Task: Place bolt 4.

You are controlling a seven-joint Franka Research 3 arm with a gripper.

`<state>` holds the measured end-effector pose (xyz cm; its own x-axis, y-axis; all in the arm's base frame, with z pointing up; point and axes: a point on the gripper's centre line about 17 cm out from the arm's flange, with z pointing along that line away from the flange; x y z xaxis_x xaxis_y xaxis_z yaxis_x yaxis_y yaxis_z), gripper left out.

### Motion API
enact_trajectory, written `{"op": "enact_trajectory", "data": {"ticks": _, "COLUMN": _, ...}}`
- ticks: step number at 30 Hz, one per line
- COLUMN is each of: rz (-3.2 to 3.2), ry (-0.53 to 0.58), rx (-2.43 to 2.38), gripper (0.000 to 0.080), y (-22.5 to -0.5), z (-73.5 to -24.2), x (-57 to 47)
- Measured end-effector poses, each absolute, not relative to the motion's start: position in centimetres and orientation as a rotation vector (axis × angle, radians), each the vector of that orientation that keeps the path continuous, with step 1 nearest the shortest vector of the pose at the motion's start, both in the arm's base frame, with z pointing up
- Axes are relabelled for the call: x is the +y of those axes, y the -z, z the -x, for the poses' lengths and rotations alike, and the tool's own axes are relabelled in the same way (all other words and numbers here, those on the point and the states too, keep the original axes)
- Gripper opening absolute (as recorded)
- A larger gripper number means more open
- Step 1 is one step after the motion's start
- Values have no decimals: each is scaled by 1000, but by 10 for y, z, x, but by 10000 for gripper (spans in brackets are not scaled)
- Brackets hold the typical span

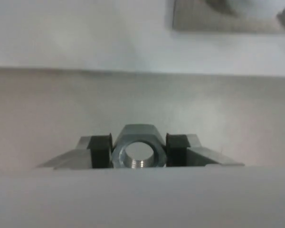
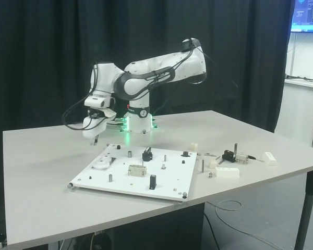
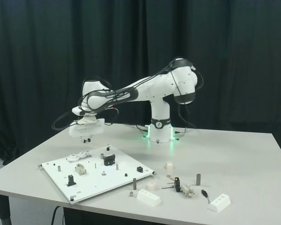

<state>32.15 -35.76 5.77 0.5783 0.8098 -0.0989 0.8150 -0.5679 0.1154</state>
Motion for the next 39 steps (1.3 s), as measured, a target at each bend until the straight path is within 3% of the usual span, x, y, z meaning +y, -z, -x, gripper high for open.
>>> {"op": "enact_trajectory", "data": {"ticks": 22, "rz": -2759, "ry": 0, "rx": 1351, "gripper": 239, "y": -18, "z": -309, "x": -391}}
{"op": "enact_trajectory", "data": {"ticks": 39, "rz": -2840, "ry": 6, "rx": 1361, "gripper": 239, "y": -7, "z": -310, "x": -397}}
